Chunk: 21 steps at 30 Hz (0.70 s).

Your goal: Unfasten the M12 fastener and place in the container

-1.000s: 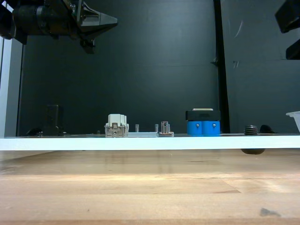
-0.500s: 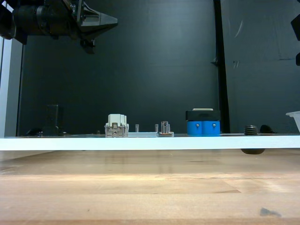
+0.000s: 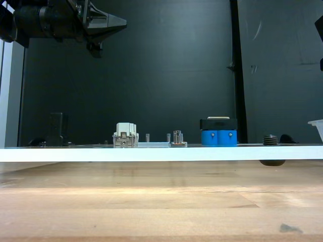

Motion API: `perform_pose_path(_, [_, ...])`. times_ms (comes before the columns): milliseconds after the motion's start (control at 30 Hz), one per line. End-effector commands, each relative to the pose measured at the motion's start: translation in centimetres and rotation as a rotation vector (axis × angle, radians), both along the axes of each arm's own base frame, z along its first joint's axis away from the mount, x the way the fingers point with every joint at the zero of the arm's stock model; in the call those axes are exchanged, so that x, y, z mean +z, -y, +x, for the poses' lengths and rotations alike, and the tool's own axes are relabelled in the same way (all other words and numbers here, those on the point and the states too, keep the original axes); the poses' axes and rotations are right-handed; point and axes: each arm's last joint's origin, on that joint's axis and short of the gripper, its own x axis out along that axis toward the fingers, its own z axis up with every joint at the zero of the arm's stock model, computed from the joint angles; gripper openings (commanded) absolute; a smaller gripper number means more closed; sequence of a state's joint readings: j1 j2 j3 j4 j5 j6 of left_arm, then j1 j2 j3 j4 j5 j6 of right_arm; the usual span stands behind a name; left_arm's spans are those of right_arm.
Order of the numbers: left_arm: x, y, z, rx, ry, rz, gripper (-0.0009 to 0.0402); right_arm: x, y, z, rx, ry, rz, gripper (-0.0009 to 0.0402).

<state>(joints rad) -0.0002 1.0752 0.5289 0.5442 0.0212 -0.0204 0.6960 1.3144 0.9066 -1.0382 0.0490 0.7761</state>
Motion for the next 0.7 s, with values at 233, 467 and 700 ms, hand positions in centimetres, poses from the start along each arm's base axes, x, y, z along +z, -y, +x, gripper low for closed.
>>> perform_pose_path(233, [0.02, 0.0, 0.0, 0.0, 0.001, 0.0, 0.0, 0.0, -0.03, 0.03, -0.002, 0.002, 0.0, 0.0206])
perform_pose_path(467, [0.02, -0.01, 0.0, 0.0, 0.001, 0.0, 0.0, 0.01, -0.04, 0.04, -0.002, 0.003, 0.002, 0.0205])
perform_pose_path(700, [0.02, -0.01, 0.0, 0.0, 0.001, 0.0, 0.0, 0.01, -0.04, 0.04, -0.001, 0.004, 0.002, 0.0204])
